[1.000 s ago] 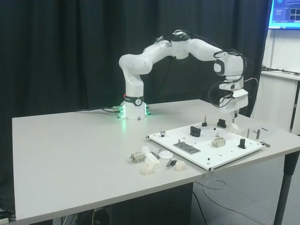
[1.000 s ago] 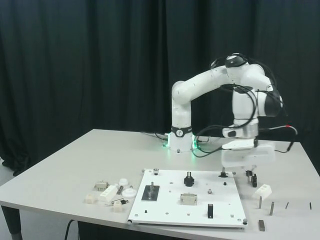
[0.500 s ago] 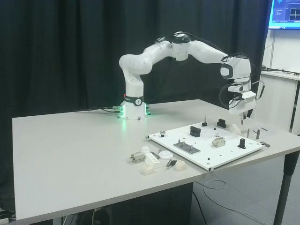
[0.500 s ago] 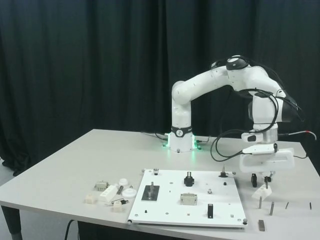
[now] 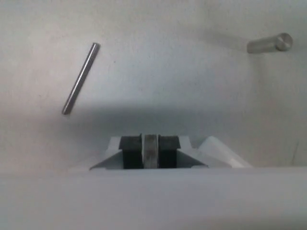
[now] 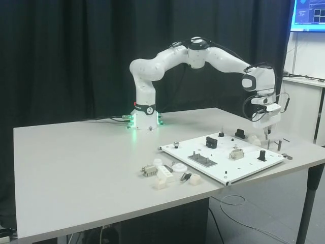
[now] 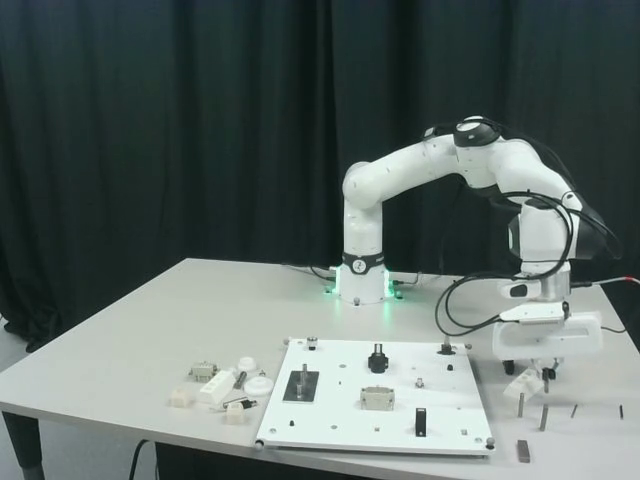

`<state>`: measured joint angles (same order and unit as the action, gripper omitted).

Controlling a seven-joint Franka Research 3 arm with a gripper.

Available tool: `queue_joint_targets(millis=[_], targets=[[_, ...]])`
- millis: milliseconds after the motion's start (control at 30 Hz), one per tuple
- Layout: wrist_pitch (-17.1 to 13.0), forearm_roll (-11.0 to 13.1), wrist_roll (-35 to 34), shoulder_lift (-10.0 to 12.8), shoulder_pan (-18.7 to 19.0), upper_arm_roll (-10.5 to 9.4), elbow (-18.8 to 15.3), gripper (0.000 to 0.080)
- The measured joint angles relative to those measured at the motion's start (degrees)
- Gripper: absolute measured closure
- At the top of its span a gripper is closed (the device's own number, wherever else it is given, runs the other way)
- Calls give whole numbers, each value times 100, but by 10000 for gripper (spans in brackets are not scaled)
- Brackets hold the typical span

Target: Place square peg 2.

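Observation:
In the wrist view my gripper (image 5: 150, 151) is shut on a small grey square peg (image 5: 150, 149) that stands between the black pads (image 5: 129, 152). In the room views the gripper (image 7: 545, 375) hangs low over the grey table, just off the right edge of the white assembly board (image 7: 340, 400). From the first room view, the gripper (image 6: 267, 133) sits behind the board's (image 6: 223, 170) far right corner. The peg itself is too small to make out in the room views.
A white block (image 7: 524, 381) lies right beside the gripper. Upright grey pegs (image 7: 520, 403) and thin rods (image 7: 573, 410) stand or lie nearby on the table. A thin rod (image 5: 80, 78) and a round peg (image 5: 269, 44) show below the wrist. Small white parts (image 7: 215, 385) lie left of the board.
The arm has swung to the right, away from the board's back edge, out over the table beside the board. The gripper now hangs close to the loose pegs.

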<state>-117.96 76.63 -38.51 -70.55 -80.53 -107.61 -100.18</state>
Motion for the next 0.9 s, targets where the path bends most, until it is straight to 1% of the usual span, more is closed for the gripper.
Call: queue_joint_targets(millis=[300,333,633,667,800,833,900], targets=[[-27,-155,-154,-1,-220,-175,285,735],[-27,-164,-166,-1,-240,-184,309,673],[12,-207,-246,6,-367,-216,485,673],[21,-213,-267,10,-377,-215,502,80],[57,-287,-340,46,-403,-207,556,80],[68,-313,-363,61,-409,-204,569,19],[104,-361,-416,98,-420,-197,592,19]])
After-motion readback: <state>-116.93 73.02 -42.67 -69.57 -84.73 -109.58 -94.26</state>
